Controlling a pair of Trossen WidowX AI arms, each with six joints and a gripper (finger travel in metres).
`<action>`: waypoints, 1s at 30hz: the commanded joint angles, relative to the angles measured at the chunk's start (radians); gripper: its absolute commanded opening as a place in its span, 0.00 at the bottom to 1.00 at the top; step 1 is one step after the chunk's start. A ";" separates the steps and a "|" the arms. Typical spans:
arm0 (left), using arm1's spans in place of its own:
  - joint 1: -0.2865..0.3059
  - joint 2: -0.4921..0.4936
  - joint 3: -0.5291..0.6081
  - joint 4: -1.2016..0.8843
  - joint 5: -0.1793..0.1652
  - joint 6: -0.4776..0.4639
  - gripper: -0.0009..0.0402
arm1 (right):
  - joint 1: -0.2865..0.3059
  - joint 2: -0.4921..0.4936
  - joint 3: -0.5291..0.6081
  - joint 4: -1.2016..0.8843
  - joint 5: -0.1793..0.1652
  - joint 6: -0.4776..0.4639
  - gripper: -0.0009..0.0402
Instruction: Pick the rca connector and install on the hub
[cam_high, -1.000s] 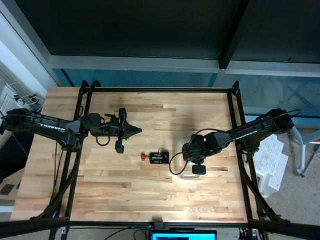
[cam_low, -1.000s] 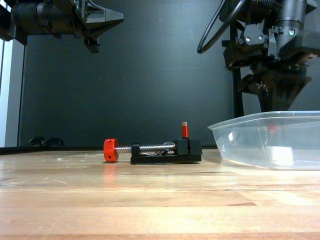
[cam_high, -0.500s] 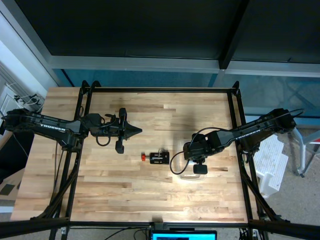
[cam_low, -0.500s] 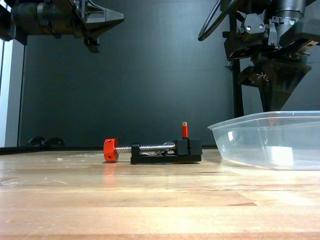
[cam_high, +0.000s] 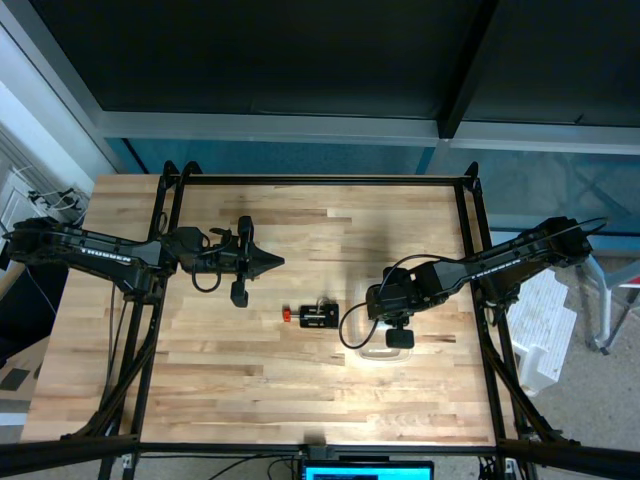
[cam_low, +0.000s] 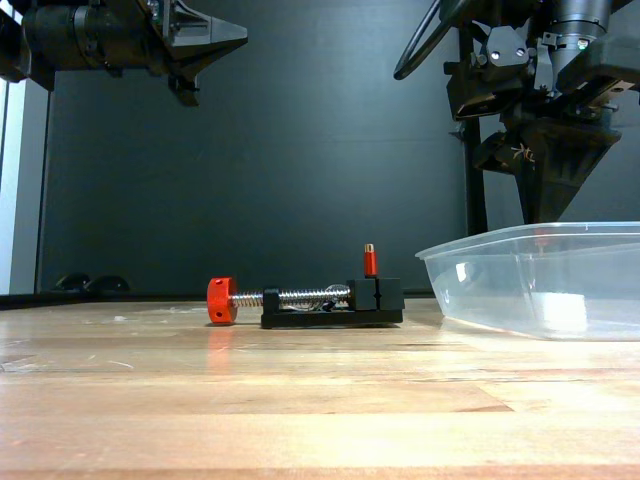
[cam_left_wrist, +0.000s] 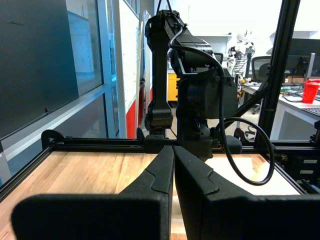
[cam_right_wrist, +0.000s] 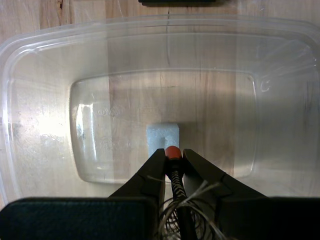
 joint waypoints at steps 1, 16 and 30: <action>0.000 0.000 0.000 0.000 0.000 0.000 0.02 | 0.000 0.002 -0.001 0.004 0.000 0.005 0.02; 0.000 0.000 0.000 0.000 0.000 0.000 0.02 | -0.002 0.053 0.044 0.019 0.000 0.004 0.02; 0.000 0.000 0.000 0.000 0.000 0.000 0.02 | -0.020 0.131 0.134 0.005 0.002 0.001 0.02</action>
